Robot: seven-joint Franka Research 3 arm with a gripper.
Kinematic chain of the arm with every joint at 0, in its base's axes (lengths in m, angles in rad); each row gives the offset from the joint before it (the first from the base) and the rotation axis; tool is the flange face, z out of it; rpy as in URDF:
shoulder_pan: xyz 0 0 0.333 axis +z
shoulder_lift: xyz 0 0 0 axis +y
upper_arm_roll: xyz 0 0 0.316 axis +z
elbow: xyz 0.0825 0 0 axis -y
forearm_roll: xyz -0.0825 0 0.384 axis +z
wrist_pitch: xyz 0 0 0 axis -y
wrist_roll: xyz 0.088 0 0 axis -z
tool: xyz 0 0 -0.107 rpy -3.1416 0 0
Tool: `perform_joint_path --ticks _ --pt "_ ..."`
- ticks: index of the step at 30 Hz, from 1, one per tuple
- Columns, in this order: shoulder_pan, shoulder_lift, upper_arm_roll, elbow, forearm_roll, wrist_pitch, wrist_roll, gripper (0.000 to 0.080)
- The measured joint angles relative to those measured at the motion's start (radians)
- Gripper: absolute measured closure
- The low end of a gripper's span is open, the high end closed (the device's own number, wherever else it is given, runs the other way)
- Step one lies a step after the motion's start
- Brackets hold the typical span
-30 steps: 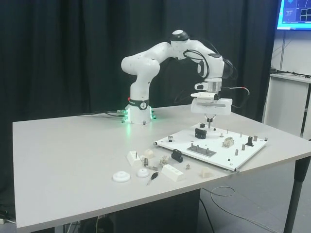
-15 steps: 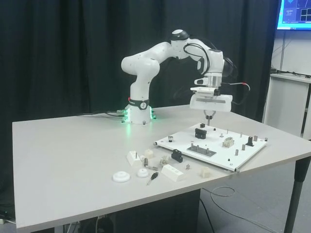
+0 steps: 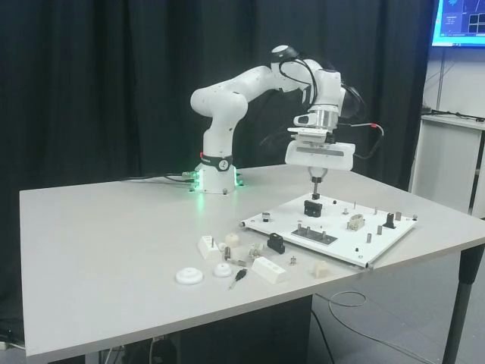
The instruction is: Place square peg 2.
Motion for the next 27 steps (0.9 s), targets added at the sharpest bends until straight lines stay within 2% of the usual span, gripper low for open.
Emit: perform_joint_path --ticks 11,27 --pt "-0.156 0.000 0.006 0.059 0.002 0.017 -0.141 0.0712" --pt "-0.388 0.000 0.053 0.192 0.006 0.016 -0.267 0.0712"
